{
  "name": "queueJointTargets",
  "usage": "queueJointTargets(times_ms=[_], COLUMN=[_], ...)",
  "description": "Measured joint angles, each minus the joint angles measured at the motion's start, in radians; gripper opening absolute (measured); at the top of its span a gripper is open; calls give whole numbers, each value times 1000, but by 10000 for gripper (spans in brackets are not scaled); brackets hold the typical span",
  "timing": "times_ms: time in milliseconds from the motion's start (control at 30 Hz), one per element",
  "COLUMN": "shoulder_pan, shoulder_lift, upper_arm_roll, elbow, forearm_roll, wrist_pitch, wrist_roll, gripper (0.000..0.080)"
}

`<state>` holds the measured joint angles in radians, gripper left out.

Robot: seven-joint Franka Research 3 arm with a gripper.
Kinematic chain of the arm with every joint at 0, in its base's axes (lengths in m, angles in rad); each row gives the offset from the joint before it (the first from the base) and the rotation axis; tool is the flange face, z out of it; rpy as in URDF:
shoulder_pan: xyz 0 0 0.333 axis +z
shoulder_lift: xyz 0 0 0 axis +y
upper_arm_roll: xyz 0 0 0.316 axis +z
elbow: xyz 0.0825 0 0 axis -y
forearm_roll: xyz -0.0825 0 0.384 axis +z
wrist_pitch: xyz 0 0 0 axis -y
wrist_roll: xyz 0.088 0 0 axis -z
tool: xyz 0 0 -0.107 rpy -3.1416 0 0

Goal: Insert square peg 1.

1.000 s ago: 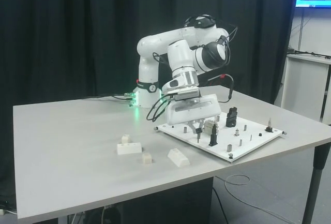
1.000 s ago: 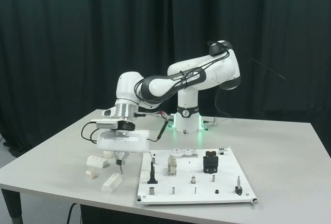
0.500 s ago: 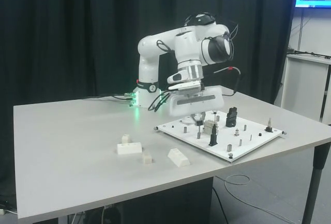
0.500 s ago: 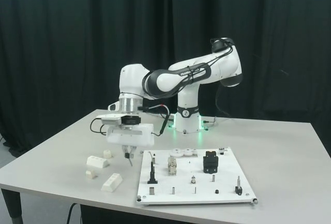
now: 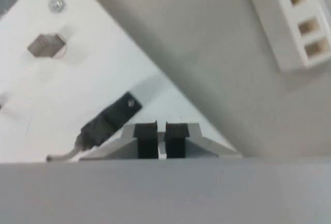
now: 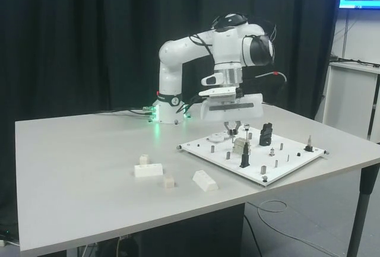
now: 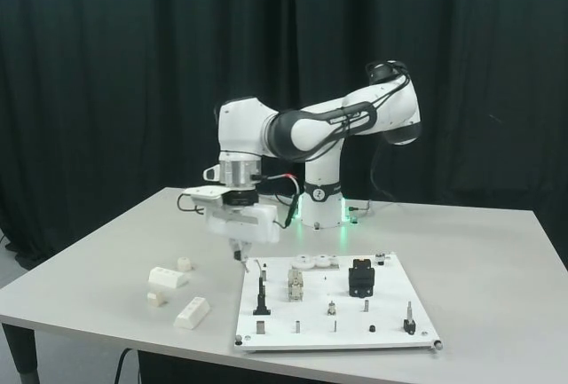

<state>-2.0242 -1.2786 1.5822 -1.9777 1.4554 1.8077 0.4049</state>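
My gripper (image 6: 231, 127) hangs over the far part of the white peg board (image 6: 199, 148), and its fingers are shut on a thin grey square peg (image 7: 241, 266) that points down. In the second room view the gripper (image 7: 238, 255) is above the board's (image 7: 390, 313) far left corner. In the wrist view the black fingertips (image 5: 146, 140) stand close together over the board's (image 5: 77, 89) edge, and the peg between them is barely visible. A grey square peg (image 5: 46, 44) stands in the board, and a black part (image 5: 111, 118) lies close to the fingers.
Several white blocks lie on the grey table left of the board: a long one (image 6: 148, 170), a sloped one (image 6: 205, 180) and two small ones (image 6: 168, 181). A white block with three holes (image 5: 295, 22) shows in the wrist view. Black fixtures (image 6: 265, 134) stand on the board.
The arm has swung from beside the white blocks towards the board and risen a little, carrying the thin peg with it. The blocks and the board have not moved.
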Motion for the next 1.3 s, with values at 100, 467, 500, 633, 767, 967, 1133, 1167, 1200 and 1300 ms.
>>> queueJointTargets(times_ms=[100, 467, 500, 633, 767, 967, 1133, 1167, 1200, 1300], shoulder_pan=[20, 108, 117, 153, 192, 251, 309, 322, 335, 376], shoulder_lift=[1, 12, 13, 15, 15, 15, 15, 15, 15, 15], upper_arm_roll=[-9, -41, -44, -54, -61, -65, -63, -62, -61, -54], elbow=[0, -2, -3, -9, -20, -47, -80, -87, -95, -120], forearm_roll=[-37, -155, -164, -192, -210, -226, -232, -233, -235, -242], wrist_pitch=[-13, -74, -78, -90, -90, -75, -36, -26, -16, 21], wrist_roll=[67, 336, 362, 443, 535, 683, 804, 826, 847, 899], gripper=[26, 26, 26, 26, 26, 26, 26, 26, 26, 26])
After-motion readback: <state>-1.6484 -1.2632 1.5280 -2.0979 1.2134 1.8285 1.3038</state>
